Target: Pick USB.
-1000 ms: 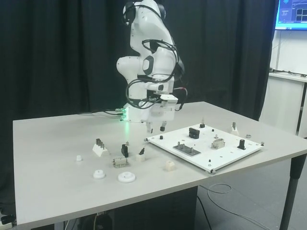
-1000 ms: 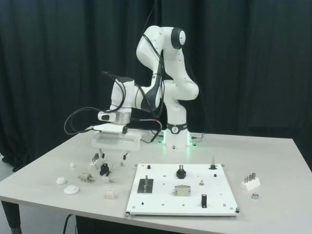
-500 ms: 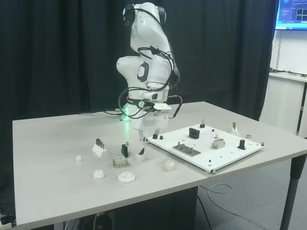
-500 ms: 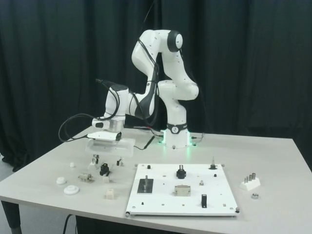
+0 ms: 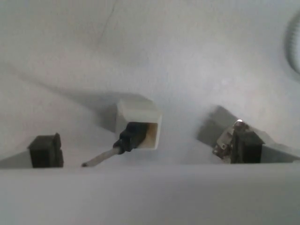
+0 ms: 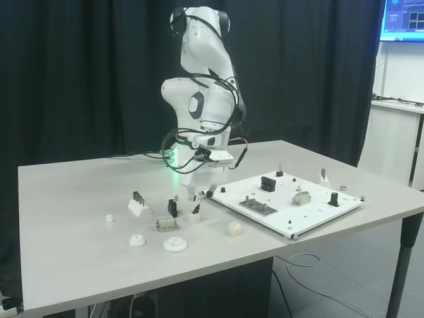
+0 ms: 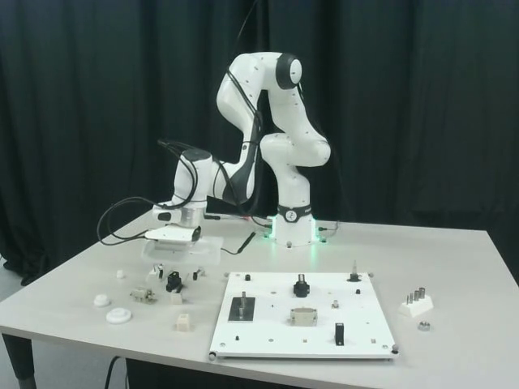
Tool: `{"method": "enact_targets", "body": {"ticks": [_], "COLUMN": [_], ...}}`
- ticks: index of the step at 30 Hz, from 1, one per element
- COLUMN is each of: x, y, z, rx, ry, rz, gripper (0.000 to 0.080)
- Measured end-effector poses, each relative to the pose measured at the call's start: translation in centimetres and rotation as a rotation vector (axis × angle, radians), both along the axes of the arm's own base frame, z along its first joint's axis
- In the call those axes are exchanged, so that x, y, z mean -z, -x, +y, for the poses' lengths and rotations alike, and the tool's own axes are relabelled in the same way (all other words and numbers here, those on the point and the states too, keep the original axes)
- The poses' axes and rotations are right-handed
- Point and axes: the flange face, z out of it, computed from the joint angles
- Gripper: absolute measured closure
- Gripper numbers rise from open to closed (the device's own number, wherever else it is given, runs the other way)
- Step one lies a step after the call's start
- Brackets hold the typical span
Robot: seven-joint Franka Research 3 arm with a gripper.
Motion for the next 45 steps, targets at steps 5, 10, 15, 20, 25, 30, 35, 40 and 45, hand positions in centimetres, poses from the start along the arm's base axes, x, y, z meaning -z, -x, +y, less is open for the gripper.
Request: {"method": "enact_targets", "body": {"ticks": [5, 10, 15, 20, 25, 30, 35, 40, 45], "x": [0.7, 1.4, 2.1, 2.6, 2.9, 3.2, 3.3, 3.5, 3.5], "y": [0.3, 0.5, 0.7, 0.8, 0.9, 1.0, 1.0, 1.2, 1.2], "z": [-0.4, -0.7, -1.0, -1.2, -1.3, -1.4, -1.3, -1.4, -1.4], "rx": [0.002, -0.003, -0.013, -0.019, -0.024, -0.041, -0.058, -0.058, -0.058], "ry": [0.002, 0.004, 0.006, 0.006, 0.006, 0.006, 0.006, 0.005, 0.005], "rz": [0.014, 0.023, 0.033, 0.034, 0.034, 0.033, 0.029, 0.027, 0.025], "gripper": [0.0003, 0.0003, 0.0003, 0.0003, 0.0003, 0.0003, 0.0003, 0.0003, 0.0316]}}
